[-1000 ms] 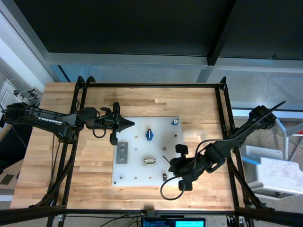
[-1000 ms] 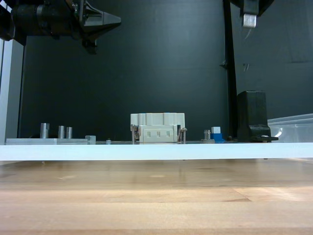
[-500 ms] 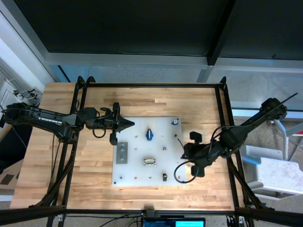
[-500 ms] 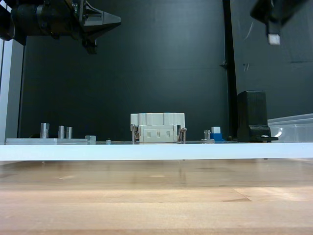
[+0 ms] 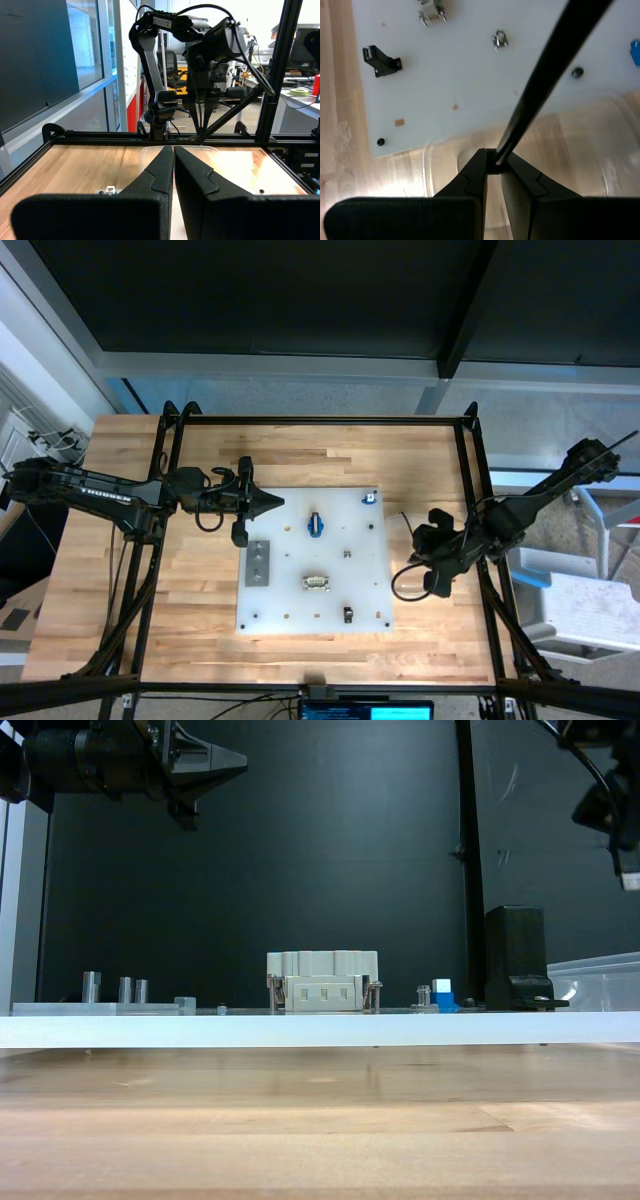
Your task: Remove the USB connector from the USB hub and place in the container
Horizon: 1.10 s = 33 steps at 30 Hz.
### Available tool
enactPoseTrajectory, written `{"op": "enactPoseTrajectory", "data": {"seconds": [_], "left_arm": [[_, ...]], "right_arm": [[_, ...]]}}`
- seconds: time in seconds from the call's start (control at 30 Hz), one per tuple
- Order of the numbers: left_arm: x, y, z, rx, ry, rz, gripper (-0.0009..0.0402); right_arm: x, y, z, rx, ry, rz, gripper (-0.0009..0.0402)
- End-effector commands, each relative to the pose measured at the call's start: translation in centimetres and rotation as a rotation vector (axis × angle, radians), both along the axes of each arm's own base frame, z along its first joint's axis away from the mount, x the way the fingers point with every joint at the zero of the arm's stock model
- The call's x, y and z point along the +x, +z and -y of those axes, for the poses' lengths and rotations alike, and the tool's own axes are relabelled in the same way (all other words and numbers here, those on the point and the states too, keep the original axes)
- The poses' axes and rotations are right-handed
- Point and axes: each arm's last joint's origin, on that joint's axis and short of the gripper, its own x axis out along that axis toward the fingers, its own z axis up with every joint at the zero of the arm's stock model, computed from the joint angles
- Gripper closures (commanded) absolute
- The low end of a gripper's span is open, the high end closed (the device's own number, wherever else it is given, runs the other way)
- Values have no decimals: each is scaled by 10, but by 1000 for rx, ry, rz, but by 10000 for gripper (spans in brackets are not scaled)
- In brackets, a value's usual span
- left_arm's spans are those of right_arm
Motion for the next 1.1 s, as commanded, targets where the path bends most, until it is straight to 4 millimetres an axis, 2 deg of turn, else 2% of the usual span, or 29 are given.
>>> {"op": "enactPoseTrajectory", "data": {"seconds": [0.03,0.3,0.8,0.93,1.1], "left_arm": [[0,0,0,0,0,0,392],[0,0,0,0,0,0,392],[0,0,0,0,0,1,392],[0,0,0,0,0,0,392],[0,0,0,0,0,0,392]], "right_arm": [[-6,-8,4,23,-35,-29,393],[-17,-25,10,40,-104,-108,393],[-17,-27,10,37,-113,-111,389],[-17,-27,10,36,-113,-110,361],[-17,-27,10,40,-120,-111,299]]}}
